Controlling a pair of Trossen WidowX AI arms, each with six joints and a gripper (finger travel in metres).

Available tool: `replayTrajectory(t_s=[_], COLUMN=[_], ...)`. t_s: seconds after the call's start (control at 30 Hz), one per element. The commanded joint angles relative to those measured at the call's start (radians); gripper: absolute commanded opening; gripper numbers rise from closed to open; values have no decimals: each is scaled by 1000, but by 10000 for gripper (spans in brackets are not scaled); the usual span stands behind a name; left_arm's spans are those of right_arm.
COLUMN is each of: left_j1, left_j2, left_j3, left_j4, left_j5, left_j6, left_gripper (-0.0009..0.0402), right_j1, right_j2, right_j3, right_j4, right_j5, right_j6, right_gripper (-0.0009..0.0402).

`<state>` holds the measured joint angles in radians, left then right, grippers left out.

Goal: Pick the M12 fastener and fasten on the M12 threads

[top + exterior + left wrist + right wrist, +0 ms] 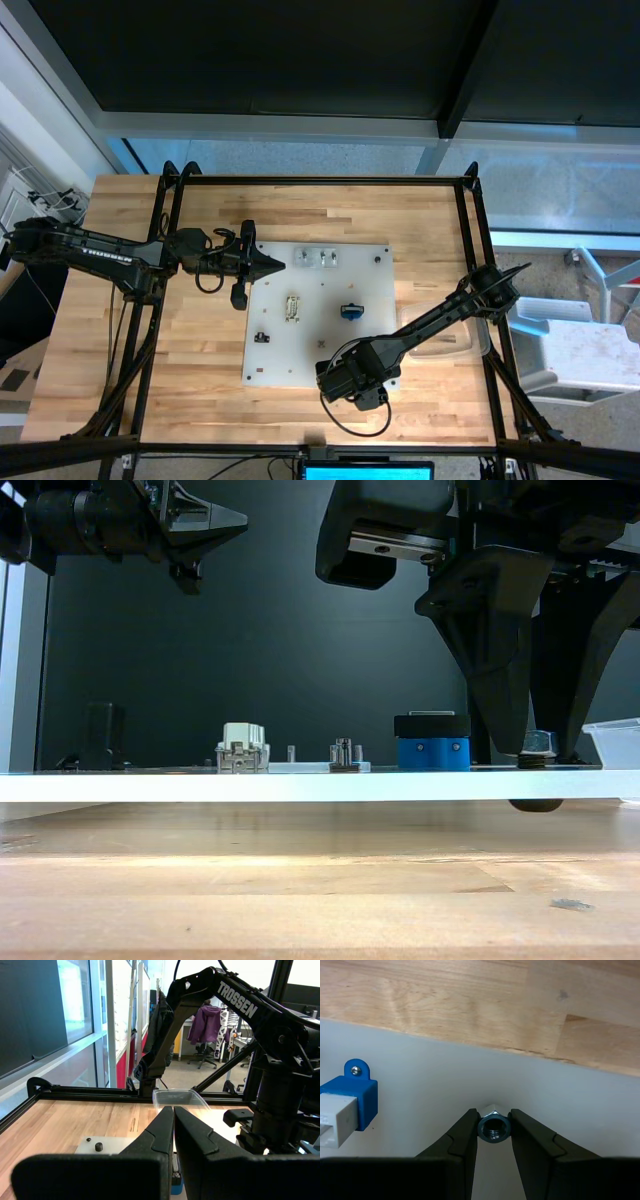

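The M12 fastener (494, 1127), a small silver nut, sits between the fingertips of my right gripper (494, 1119), which is shut on it. In the low view the nut (538, 743) rests low over the white board (300, 783), and a thin band of the dark stud (534, 763) shows under it, so it stands on its stud. From above, my right gripper (366, 386) hangs over the board's near right edge (300, 378) and hides nut and stud. My left gripper (283, 268) hovers high by the board's far left side, shut and empty (174, 1116).
A clear tray (452, 346) lies on the wood right of the board, just behind the right gripper in the low view (614, 738). A blue block (351, 311) stands mid-board, left of the nut (432, 752). A grey connector (242, 750) and small posts (343, 752) stand further left.
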<state>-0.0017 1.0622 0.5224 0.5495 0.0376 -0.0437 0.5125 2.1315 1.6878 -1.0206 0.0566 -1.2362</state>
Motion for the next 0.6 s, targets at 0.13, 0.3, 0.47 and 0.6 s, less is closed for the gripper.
replayTrajectory(t_s=[0.13,0.3,0.47,0.6], left_j1=[0,0,0,0], left_j2=[0,0,0,0], left_j3=[0,0,0,0], left_j4=[0,0,0,0], left_j5=[0,0,0,0], left_j6=[0,0,0,0], left_gripper=[0,0,0,0], right_j1=[0,-1,-2,-4], right_j2=[4,4,4,5], right_j3=[-2,-2,-2,-2], right_j4=[-19,1,2,0], right_j5=[-1,-1,-2,-3], right_j6=[25,29,54,54], right_gripper=[35,35,35,35])
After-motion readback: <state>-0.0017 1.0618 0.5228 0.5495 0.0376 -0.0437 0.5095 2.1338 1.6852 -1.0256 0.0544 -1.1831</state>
